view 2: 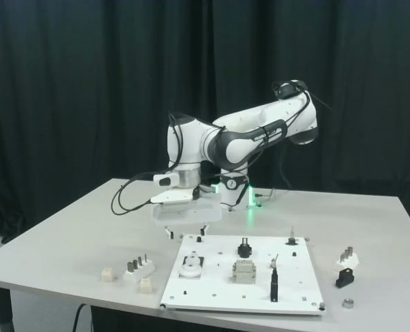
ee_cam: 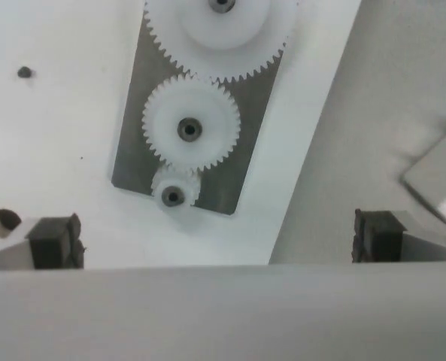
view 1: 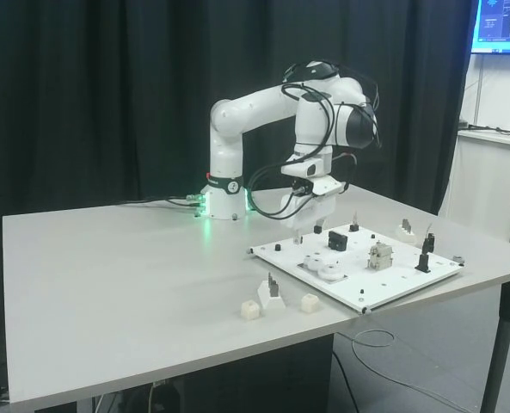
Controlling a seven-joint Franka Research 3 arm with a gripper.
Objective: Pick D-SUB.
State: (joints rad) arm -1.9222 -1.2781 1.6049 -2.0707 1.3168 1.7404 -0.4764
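A boxy grey connector (view 2: 243,271), the likeliest D-SUB, stands near the middle of the white board (view 2: 294,297); the first room view shows the connector (view 1: 379,255) too. It is outside the wrist view. My gripper (view 2: 186,232) hangs open and holds nothing, a short way above the board's edge nearest the arm's base. In the wrist view the gripper (ee_cam: 215,239) has its black fingertips (ee_cam: 53,242) wide apart. Below them lie three white gears (ee_cam: 191,124) on a grey plate. The connector sits well off to the side of the gripper (view 1: 306,228).
The board also carries a black knob (view 2: 245,247) and a black upright piece (view 2: 274,283). On the table off the gear end of the board lie small white blocks (view 2: 108,274) and a pin holder (view 2: 137,266). Past the opposite end are a white holder (view 2: 346,258) and a black part (view 2: 343,278).
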